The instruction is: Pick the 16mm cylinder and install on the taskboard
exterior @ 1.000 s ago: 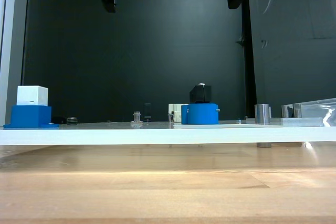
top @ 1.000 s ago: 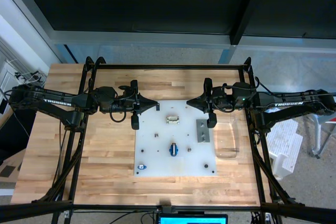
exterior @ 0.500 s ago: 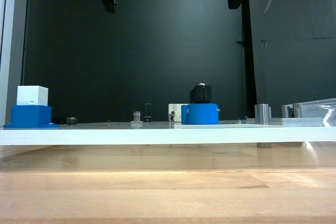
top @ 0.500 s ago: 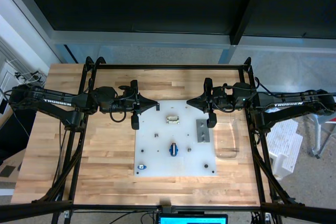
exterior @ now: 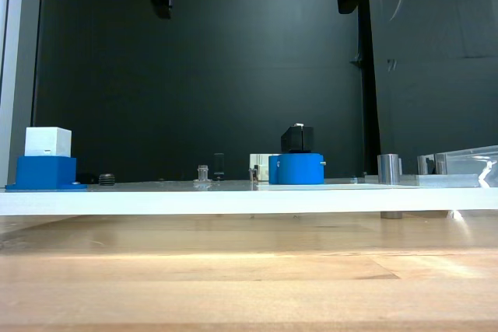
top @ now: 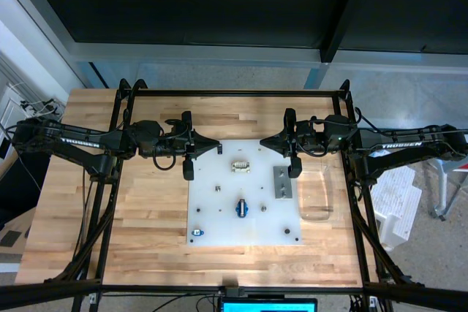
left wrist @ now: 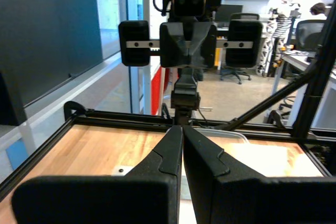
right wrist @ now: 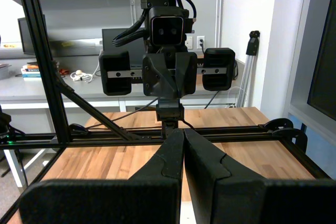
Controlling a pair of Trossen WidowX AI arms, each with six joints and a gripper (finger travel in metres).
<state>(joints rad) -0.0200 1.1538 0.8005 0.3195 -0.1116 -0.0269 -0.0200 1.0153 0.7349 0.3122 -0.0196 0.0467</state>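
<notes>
The white taskboard (top: 219, 224) lies in the middle of the wooden table. It carries a grey metal block (top: 282, 180), a blue part (top: 241, 207) and a beige connector (top: 239, 166). The 16mm cylinder (top: 289, 234) looks like a tiny dark round peg near the board's near right corner. My left gripper (top: 219, 147) hangs high over the board's far left corner, shut and empty (left wrist: 182, 129). Opposite it, my right gripper (top: 262, 144) hovers over the far edge, also shut with nothing in it (right wrist: 184, 132). Both are far from the cylinder.
A clear plastic tray (top: 316, 193) sits just right of the board. Another small grey peg (top: 264, 209) stands beside the blue part, and a small blue-and-white piece (top: 195, 234) sits at the near left corner. A black frame (top: 234, 93) surrounds the table.
</notes>
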